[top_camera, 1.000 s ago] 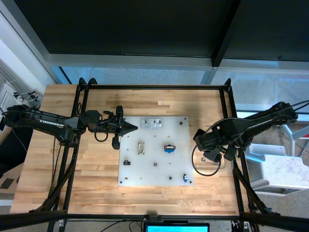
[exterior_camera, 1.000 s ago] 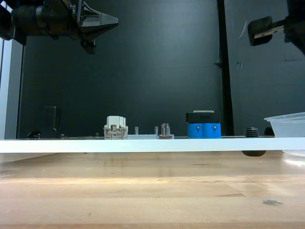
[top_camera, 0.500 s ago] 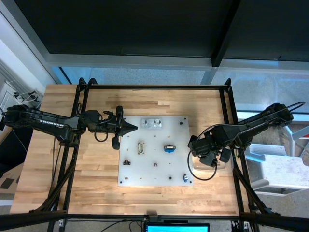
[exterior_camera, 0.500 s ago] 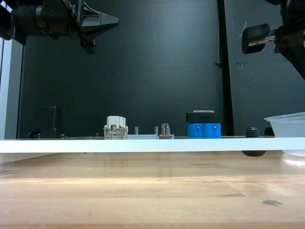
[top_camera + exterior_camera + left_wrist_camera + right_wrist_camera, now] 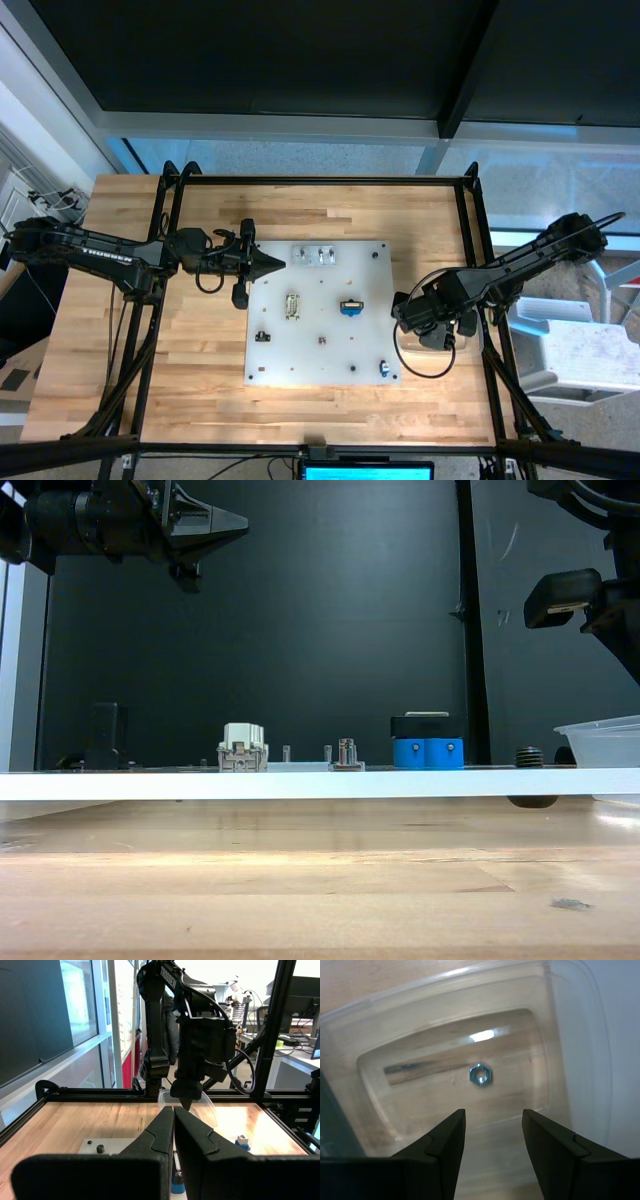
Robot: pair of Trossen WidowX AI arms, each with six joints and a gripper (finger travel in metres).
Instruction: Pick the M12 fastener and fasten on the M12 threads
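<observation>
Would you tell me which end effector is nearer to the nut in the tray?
Right. The right end effector hangs open above the nut in the tray; the left end effector, shut, is far off over the board's far left corner.

Silver on clear, black over white and blond wood.
We've got the silver-grey nut [image 5: 480, 1074] glinting in the clear tray [image 5: 560, 1035], with pale wood grain showing through its floor. The black right gripper [image 5: 492, 1116] hangs over it, right of the white board [image 5: 300, 358]. The black left gripper [image 5: 174, 1109] sits at the board's far left corner. A blue block [image 5: 428, 752] topped in black stands mid-board, and the black ribbed stud [image 5: 528, 756] is near right, all on the streaky light-wood table [image 5: 200, 380].
</observation>
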